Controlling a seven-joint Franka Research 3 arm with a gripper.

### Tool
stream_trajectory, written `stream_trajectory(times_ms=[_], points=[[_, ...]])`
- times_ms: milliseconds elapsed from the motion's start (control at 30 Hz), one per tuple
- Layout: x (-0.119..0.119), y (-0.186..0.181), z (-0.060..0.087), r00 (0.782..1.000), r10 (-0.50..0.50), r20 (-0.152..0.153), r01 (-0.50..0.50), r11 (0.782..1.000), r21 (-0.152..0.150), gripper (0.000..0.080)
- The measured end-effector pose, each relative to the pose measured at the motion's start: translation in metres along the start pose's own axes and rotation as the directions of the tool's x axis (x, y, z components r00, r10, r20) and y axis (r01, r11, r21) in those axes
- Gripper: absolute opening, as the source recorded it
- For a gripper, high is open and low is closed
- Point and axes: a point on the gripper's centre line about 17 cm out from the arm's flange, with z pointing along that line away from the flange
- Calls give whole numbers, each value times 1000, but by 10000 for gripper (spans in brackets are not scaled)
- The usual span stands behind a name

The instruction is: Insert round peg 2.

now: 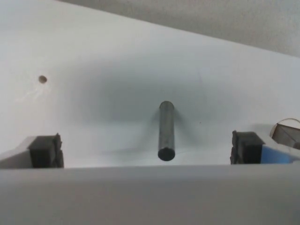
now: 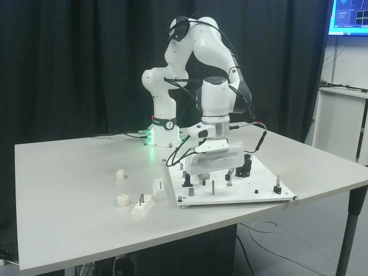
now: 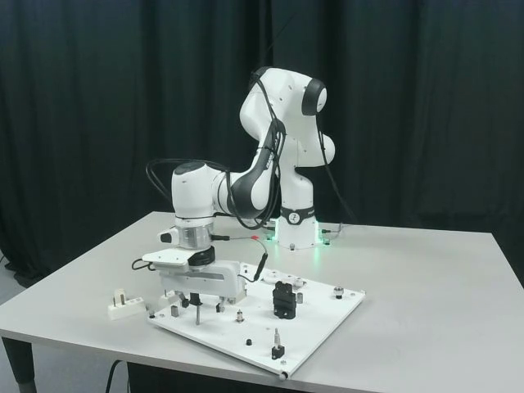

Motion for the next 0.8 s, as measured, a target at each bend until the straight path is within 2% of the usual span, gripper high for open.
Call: stream_trajectory(times_ms=[800], points=[[3, 8, -8, 1000, 27, -12, -27, 1000, -4, 800]])
